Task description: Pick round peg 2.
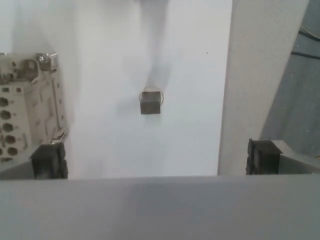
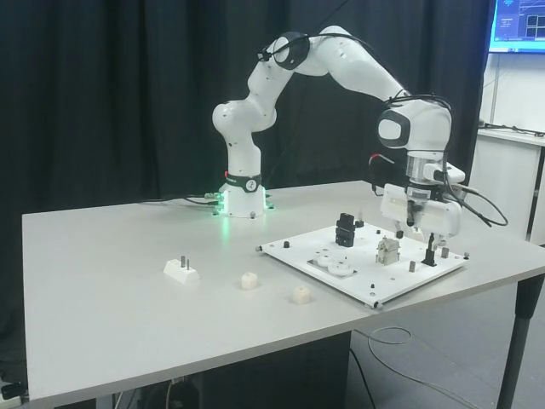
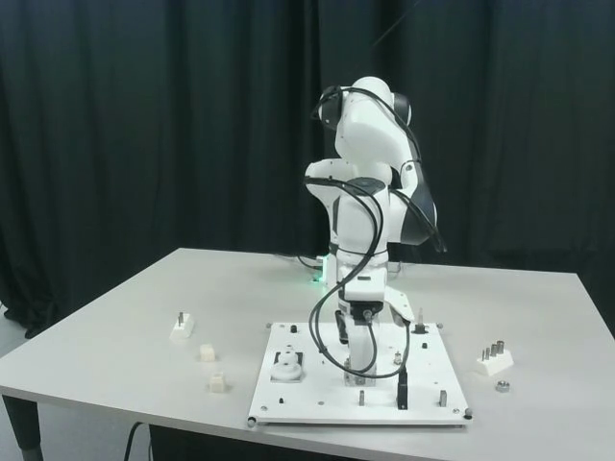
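Gripper (image 1: 155, 160): fingers apart, nothing between them, hovering over white board (image 1: 190, 100). Round peg (image 1: 150, 102): upright on board, at 12 o'clock from the fingertip gap, untouched.

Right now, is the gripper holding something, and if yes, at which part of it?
Nothing is held. The gripper is open above the white board, and the small grey peg stands free on the board, apart from both fingers.

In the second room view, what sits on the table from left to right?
Small white block with a pin → two small white pieces → white board, gripper above it → white peg holder → small ring.
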Controlling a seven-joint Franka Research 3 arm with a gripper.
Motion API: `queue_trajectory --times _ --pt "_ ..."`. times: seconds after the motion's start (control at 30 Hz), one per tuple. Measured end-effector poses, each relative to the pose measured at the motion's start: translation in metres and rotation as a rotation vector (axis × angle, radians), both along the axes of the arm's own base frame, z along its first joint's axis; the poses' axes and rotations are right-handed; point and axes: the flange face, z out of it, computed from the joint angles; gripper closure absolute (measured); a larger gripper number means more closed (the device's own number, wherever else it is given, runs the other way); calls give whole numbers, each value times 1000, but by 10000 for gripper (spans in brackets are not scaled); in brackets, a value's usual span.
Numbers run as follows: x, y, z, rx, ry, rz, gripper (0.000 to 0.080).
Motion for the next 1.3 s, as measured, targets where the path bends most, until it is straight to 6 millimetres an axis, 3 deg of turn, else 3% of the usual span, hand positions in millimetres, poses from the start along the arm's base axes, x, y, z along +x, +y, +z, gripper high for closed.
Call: queue_trajectory --times 0.33,0.87,1.3 --pt "1 1 8 1 13 -9 3" --pt "0 12 51 10 47 -40 3" --pt "-7 27 67 -17 61 25 3"
